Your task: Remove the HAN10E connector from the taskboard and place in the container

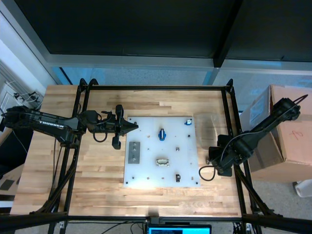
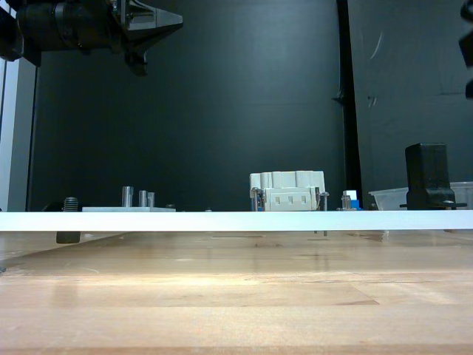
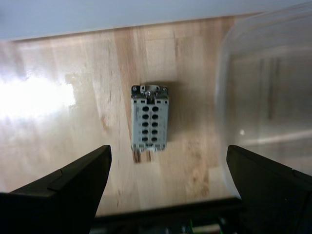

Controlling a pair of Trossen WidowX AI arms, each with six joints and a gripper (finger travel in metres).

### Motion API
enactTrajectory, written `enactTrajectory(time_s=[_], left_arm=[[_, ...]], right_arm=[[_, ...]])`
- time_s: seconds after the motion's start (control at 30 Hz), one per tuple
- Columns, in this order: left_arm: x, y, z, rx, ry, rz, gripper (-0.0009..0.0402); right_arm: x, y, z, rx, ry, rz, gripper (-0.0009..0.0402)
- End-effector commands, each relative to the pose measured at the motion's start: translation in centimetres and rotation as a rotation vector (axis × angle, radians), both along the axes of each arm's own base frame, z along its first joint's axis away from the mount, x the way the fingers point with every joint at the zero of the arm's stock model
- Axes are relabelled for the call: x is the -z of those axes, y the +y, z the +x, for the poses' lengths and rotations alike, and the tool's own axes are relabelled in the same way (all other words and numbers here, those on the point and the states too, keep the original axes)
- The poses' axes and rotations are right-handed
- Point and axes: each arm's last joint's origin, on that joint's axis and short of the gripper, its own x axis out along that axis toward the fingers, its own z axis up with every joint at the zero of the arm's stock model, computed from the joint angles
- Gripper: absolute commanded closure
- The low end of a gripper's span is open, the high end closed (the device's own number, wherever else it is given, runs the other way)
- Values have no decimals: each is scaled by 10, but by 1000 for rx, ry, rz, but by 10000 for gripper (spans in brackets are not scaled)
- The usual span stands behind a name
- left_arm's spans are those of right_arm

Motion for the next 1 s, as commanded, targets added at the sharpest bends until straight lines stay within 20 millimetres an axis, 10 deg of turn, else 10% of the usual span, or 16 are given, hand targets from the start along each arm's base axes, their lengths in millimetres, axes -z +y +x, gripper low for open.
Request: enactTrajectory(time_s=[0.03,0.63,1.0], left_arm=[[0,0,0,0,0,0,393],[0,0,0,0,0,0,393],[0,0,0,0,0,0,393]], right_arm=[[-17,0,0,0,-2,-2,59],[-24,0,-2,0,7,-16,59],[22,8,4,-16,29,-5,59]])
